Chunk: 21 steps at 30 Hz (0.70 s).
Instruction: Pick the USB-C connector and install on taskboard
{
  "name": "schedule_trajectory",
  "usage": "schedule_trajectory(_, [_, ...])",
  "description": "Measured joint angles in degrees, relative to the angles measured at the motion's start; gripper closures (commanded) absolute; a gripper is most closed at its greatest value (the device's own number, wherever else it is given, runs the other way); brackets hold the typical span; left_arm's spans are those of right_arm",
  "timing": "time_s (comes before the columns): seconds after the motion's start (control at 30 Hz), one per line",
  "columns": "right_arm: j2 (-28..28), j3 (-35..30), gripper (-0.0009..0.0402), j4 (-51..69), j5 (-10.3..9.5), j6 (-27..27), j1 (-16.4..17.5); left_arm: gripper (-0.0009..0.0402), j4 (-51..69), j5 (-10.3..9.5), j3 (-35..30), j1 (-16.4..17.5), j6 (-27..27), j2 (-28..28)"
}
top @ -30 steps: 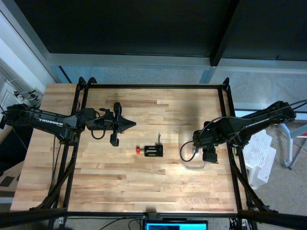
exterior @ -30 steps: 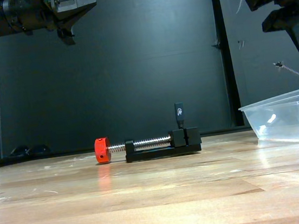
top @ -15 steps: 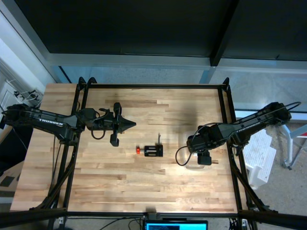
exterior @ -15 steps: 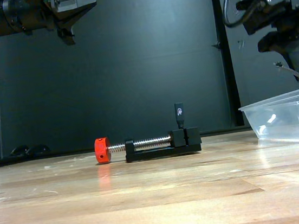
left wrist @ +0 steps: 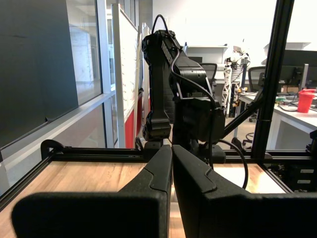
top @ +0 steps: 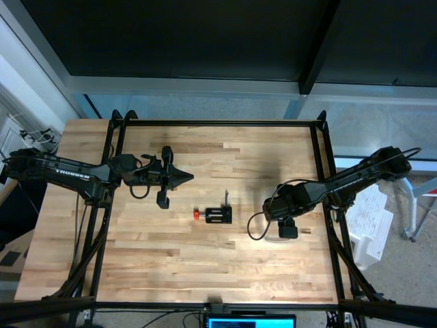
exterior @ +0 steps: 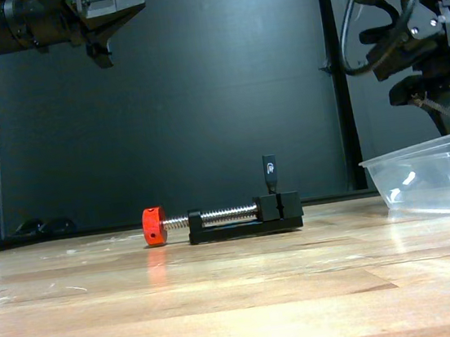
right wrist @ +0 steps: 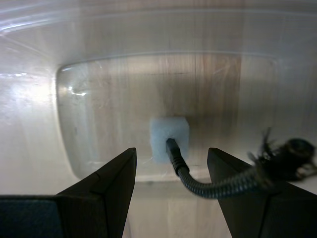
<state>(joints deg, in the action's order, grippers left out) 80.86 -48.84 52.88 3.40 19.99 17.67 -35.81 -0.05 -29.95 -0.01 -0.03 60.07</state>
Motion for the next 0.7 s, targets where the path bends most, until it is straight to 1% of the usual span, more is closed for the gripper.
schedule_trajectory(0.17, [0.0,1.95,0.0209,-1.88,0.0,0.0,0.0,0.0393,0.0,0.0,0.02,0.0,-0.02,0.0])
schedule_trajectory(0.47, [0.0,2.67,0.0241,-3.3,0.0,-0.37,0.0,0.0393,0.0,0.02,0.02,0.0,0.0,0.02])
schedule_trajectory(0.7, [0.0,2.67,0.028,-3.48,0.0,-0.85,0.0,0.0393,-0.02,0.02,0.0,0.0,0.0,0.02])
